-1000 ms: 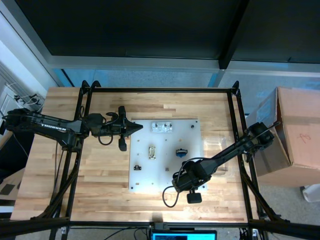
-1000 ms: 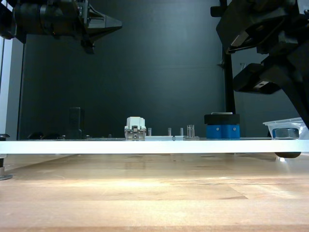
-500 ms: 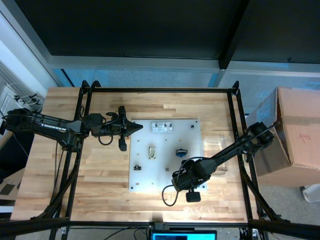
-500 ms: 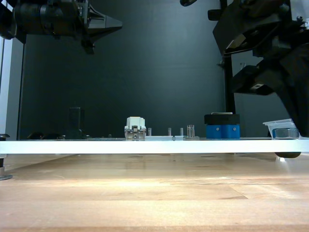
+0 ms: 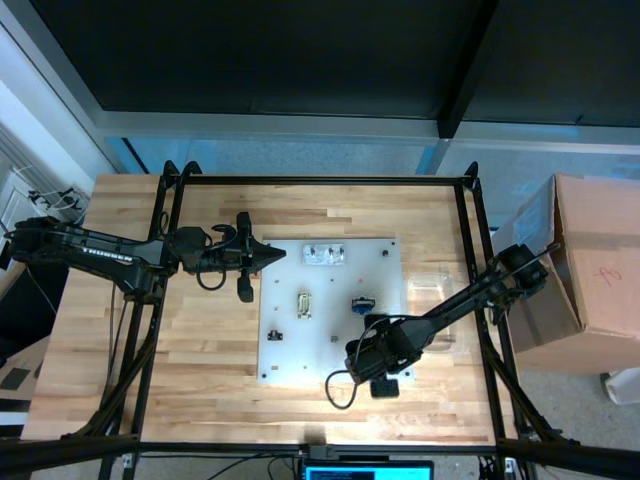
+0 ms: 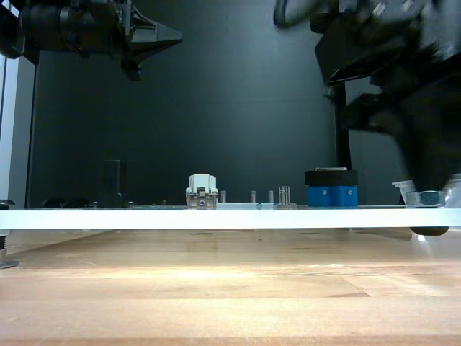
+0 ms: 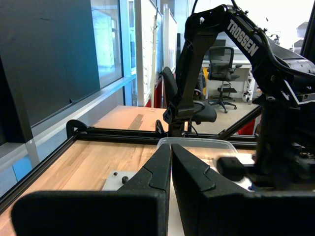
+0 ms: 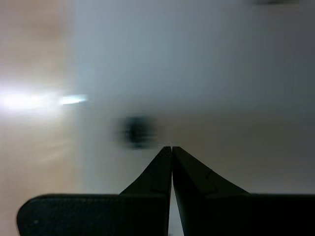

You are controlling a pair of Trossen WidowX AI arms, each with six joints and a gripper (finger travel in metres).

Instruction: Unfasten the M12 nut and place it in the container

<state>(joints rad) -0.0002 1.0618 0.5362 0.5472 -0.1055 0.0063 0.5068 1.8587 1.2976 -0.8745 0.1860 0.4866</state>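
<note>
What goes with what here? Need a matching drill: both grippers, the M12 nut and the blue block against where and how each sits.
Things
1. left gripper
2. right gripper
3. M12 nut
4. blue block

Places and states
A. shut on nothing, above the white board's near right edge
B. silver, low at the board's right end in the low view, under a gripper; threaded on or loose, cannot tell
C. shut, raised over the board's far left corner
D. mid-board, right of centre

Pairs: 1-C, 2-A, 3-B, 4-D
</note>
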